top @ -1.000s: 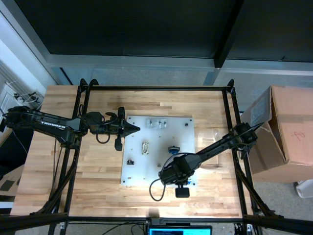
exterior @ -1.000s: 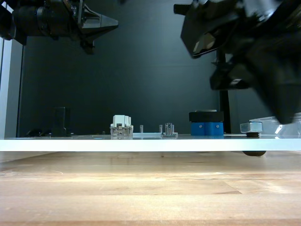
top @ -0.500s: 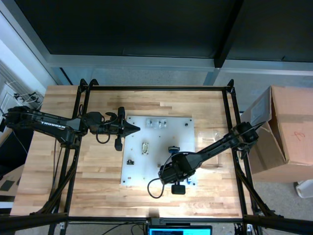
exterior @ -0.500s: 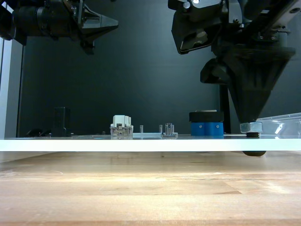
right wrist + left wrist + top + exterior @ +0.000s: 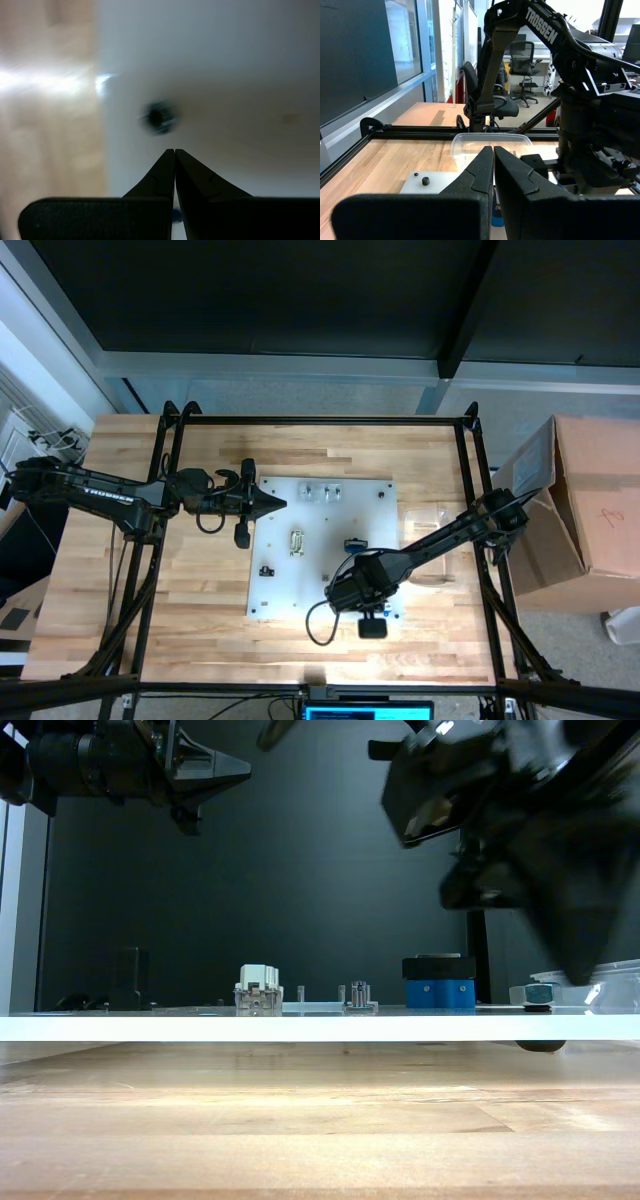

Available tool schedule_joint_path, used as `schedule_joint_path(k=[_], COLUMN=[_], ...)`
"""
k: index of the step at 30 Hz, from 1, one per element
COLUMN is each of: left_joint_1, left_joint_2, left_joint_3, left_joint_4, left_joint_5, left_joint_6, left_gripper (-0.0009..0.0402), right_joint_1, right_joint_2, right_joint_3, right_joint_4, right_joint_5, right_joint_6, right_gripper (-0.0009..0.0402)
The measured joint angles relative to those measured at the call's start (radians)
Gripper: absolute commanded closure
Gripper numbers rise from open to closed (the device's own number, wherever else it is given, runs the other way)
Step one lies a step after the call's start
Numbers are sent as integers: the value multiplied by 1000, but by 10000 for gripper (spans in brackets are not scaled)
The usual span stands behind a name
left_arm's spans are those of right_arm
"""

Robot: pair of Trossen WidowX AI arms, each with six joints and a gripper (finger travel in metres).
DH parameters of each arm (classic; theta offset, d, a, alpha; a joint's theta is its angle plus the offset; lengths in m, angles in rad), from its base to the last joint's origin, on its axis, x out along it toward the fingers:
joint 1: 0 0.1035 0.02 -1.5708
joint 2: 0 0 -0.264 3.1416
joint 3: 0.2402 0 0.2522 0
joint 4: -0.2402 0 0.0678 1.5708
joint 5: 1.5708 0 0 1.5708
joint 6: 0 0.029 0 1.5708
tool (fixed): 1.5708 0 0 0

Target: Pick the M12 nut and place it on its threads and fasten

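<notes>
- M12 nut [image 5: 538, 991]: small and silver. In the low view it is seen seated on top of its black stud [image 5: 538, 1007], near the near right edge of the white board [image 5: 280, 575]. It is held by nothing. How far down it is run cannot be told.
- Right gripper [image 5: 174, 152]: fingers are pressed together with nothing between them. It is pointed down at the board, with the tips near the nut but apart from it.
- Left gripper [image 5: 278, 504]: fingers are closed together and empty. It is held high over the board's far left edge, pointed inward.
- Blue block [image 5: 439, 992]: stood mid-board, left of the nut in the low view.
- Clear tray [image 5: 490, 142]: set just beside the board's right edge.
- Bench [image 5: 200, 630]: wooden, with the board carried on it.
- Cardboard box [image 5: 590, 510]: placed off the bench's right side.
</notes>
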State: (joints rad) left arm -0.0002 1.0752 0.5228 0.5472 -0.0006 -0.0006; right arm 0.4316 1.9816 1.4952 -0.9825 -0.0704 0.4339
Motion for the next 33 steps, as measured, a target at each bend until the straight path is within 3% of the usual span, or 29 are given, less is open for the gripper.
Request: schedule_joint_path(k=[5,10,12,15,17,19,24,26,30,33], left_joint_1=[0,0,0,0,0,0,0,0,0,0], left_joint_2=[0,0,0,0,0,0,0,0,0,0], left_joint_3=[0,0,0,0,0,0,0,0,0,0], left_joint_4=[0,0,0,0,0,0,0,0,0,0], left_joint_5=[0,0,0,0,0,0,0,0,0,0], left_joint_6=[0,0,0,0,0,0,0,0,0,0], left_gripper=[393,393,393,393,393,393,393,393,393,393], right_joint_1=[2,-1,1,0,0,0,-1,0,0,2], right_joint_2=[-3,2,4,4,4,3,2,2,2,4], right_joint_3=[0,0,0,-1,-1,-1,-1,-1,-1,-5], right_joint_4=[9,39,47,55,47,44,27,26,35,54], right_joint_5=[96,87,15,-198,-257,-216,14,73,75,6], right_joint_6=[57,58,48,3,-8,-4,25,57,85,79], right_gripper=[393,393,393,393,393,393,393,393,393,393])
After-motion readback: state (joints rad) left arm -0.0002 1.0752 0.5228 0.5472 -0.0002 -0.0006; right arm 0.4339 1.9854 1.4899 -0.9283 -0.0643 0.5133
